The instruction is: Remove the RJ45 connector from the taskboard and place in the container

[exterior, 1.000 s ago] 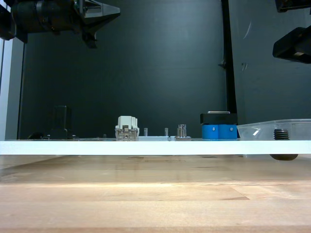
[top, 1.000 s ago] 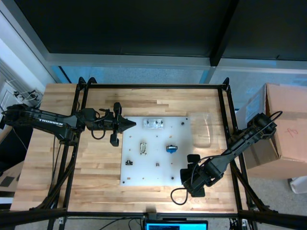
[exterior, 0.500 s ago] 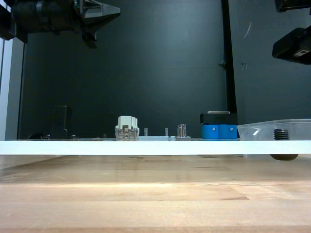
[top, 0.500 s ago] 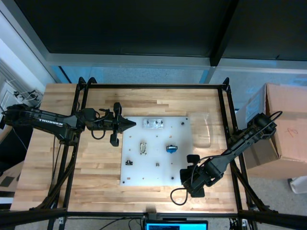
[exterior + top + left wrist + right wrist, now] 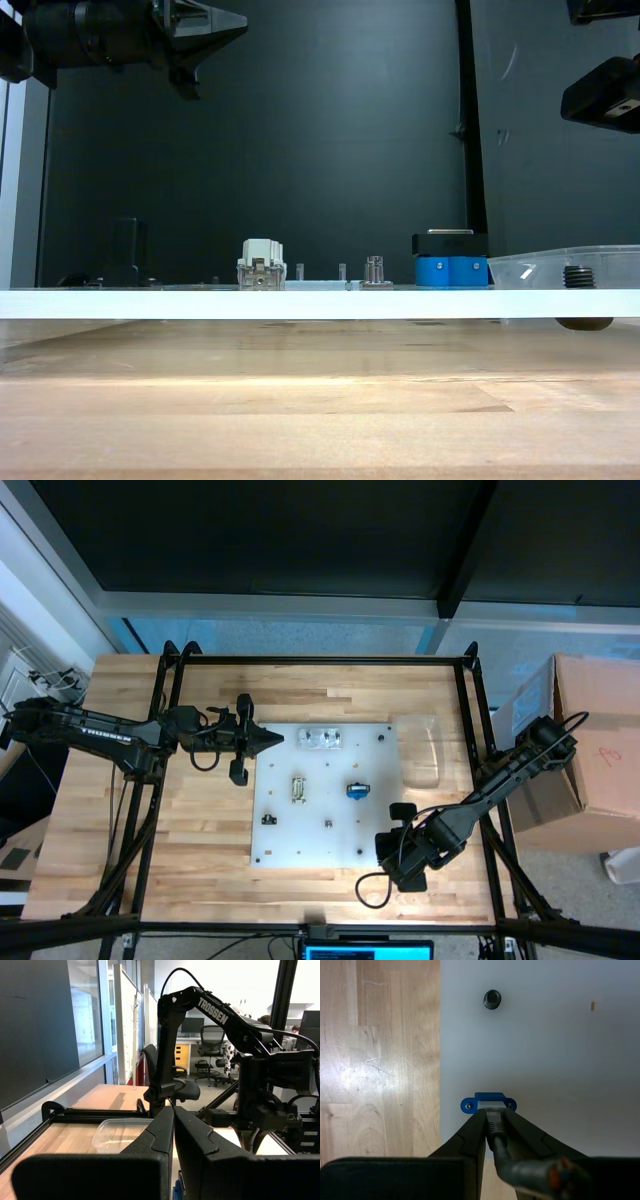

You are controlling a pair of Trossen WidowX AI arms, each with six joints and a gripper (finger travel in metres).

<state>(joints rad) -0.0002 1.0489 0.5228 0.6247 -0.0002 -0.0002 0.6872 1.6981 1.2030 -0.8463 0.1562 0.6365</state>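
High view: even overhead light, worktop (image 5: 150,850) uniformly lit, shadows short and soft; taskboard (image 5: 320,820) close to washed-out white; dark beyond the far edge

Low view: backdrop near black, everything overhead reads as silhouette; pale glare band across the worktop's near edge, foreground wood soft; small glint on container (image 5: 525,272) wall

Left wrist view: background bright, highlights blown out; left gripper (image 5: 172,1107), closed tight, underexposed and blurred close to lens

Right wrist view: taskboard greys into soft shadow around right gripper (image 5: 492,1112); RJ45 connector (image 5: 494,1122) pinched in it sharp, cable (image 5: 530,1175) nearest lens out of focus; faint sheen on wood
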